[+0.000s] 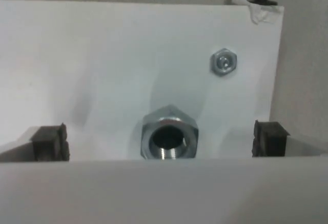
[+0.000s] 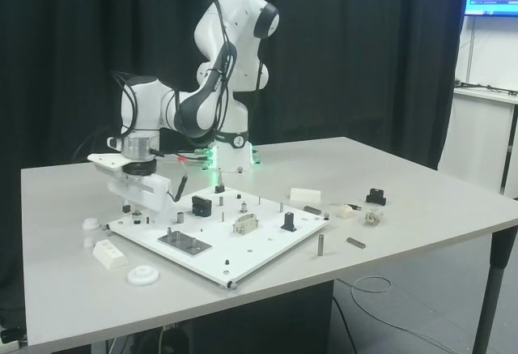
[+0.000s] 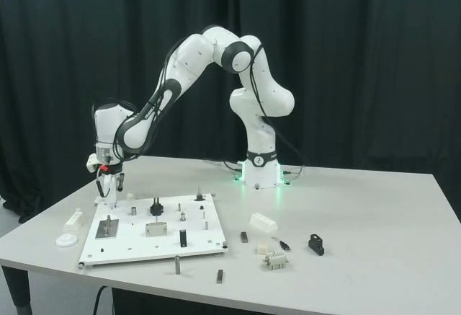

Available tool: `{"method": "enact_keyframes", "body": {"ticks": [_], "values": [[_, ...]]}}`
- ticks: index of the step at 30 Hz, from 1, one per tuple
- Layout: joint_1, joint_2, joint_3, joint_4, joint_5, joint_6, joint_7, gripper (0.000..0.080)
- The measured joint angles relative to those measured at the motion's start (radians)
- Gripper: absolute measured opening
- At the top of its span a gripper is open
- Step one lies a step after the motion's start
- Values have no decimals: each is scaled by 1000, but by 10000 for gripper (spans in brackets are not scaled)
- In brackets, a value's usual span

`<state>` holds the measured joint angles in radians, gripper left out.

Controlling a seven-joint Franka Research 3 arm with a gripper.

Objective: Remove bolt 4.

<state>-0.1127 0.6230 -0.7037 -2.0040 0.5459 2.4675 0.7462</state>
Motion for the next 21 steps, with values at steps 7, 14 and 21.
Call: {"method": "enact_keyframes", "body": {"ticks": [7, 14, 21], "values": [[-9, 14, 1, 17, 0, 0, 2, 800], [-21, 16, 4, 23, 5, -5, 21, 800], [-25, 16, 5, 27, 5, -22, 19, 668]]}}
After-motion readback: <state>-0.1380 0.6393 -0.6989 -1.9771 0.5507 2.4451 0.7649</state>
